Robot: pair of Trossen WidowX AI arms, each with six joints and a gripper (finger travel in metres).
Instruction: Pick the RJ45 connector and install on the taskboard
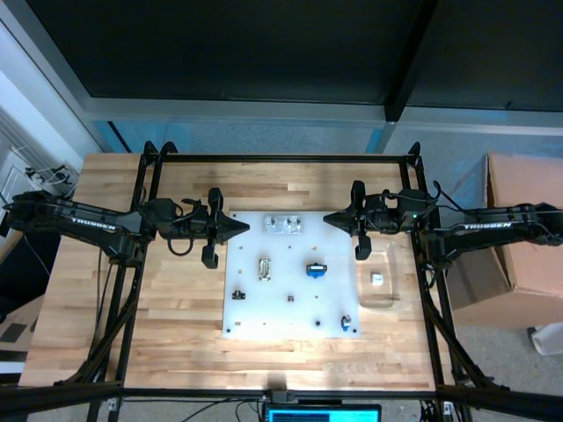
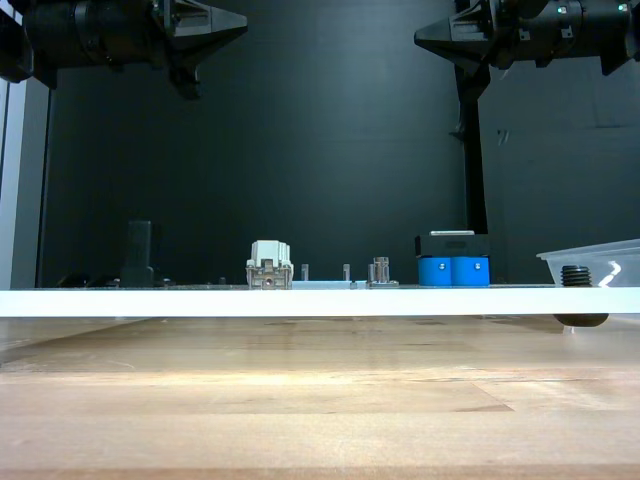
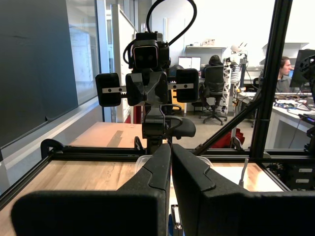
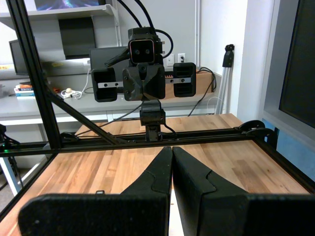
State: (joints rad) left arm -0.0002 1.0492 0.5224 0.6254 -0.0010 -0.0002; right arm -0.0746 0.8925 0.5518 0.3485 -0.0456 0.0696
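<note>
Well, risk: I cannot tell where the connector is, so acting on a guess could go wrong. I might reach into the clear tray (image 1: pixel 390 264) for a plug that is not there, or press down on a jack (image 1: pixel 348 323) that is already filled.
Connector: it is in neither hand. The jack's top, at the near right corner of the white board (image 1: pixel 264 308), reads pale with some grey, which does not settle it. I see no cable by the white block (image 1: pixel 376 279) in the tray.
Right hand (image 4: pixel 172 149): fingers pressed together on nothing, held high over the board's far right corner, level and pointing inward.
Left hand (image 3: pixel 171 147): closed and empty too, high over the far left corner, mirroring the other.
Desk (image 1: pixel 132 290): both arms well above it.
</note>
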